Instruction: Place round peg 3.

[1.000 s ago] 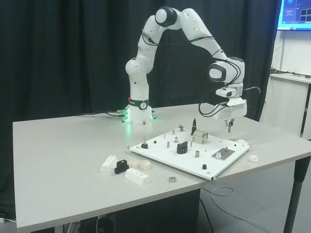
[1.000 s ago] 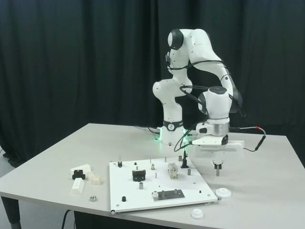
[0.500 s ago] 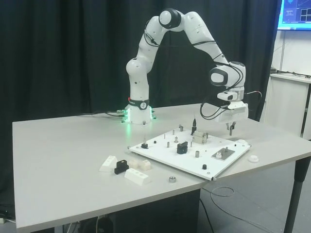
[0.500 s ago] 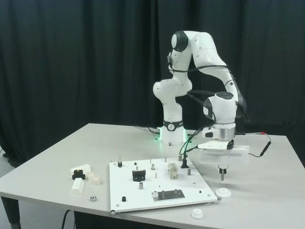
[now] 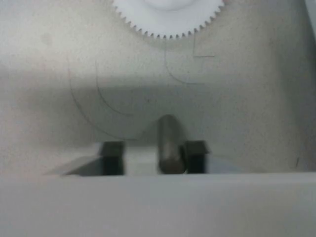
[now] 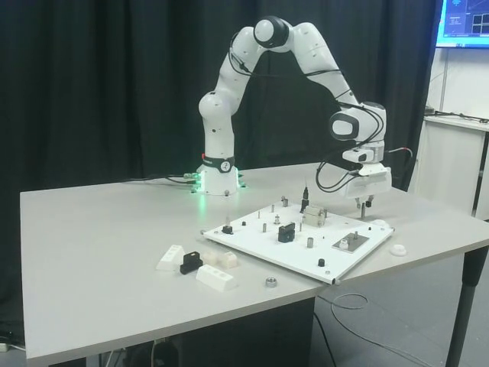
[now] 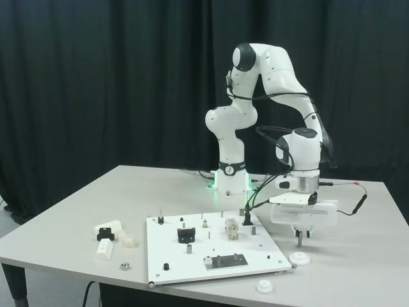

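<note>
My gripper (image 5: pixel 154 157) hangs above bare grey table (image 6: pixel 92 229), beside white board (image 7: pixel 192 265) edge. Fingers (image 5: pixel 113 157) not pressed together; round peg (image 5: pixel 169 150) lies against one finger, gap to the other; grip cannot be confirmed. White gear (image 5: pixel 168 17) on table just beyond peg. Black curtain (image 7: pixel 96 83) behind. White blocks (image 6: pixel 216 269) lie well apart. Green light at arm base (image 6: pixel 216 180).

The white arm (image 6: pixel 306 46) rises from its base (image 6: pixel 217 180) near the table's (image 6: pixel 92 252) far edge and arches over to the gripper (image 6: pixel 364 202), which hangs above the far right corner of the white board (image 6: pixel 252 243). Near the table's front edge lie white blocks (image 6: pixel 215 276), a black piece (image 6: pixel 190 263) and a small nut (image 6: pixel 270 282).
</note>
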Controlling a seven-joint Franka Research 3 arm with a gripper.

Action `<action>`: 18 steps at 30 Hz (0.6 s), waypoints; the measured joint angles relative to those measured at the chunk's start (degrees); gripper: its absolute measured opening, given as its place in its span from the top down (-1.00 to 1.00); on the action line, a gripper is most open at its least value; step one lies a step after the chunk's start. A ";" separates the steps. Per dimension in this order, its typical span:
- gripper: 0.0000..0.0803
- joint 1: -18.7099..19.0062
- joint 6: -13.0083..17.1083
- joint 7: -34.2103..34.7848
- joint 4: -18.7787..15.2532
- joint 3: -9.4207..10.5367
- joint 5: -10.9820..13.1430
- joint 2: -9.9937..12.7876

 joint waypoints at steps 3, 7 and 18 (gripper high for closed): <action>0.64 0.03 0.04 0.13 0.01 0.11 0.00 0.02; -0.30 0.05 0.04 0.13 0.14 0.13 0.00 0.01; -0.96 0.05 -0.78 0.78 0.67 0.02 0.00 -0.91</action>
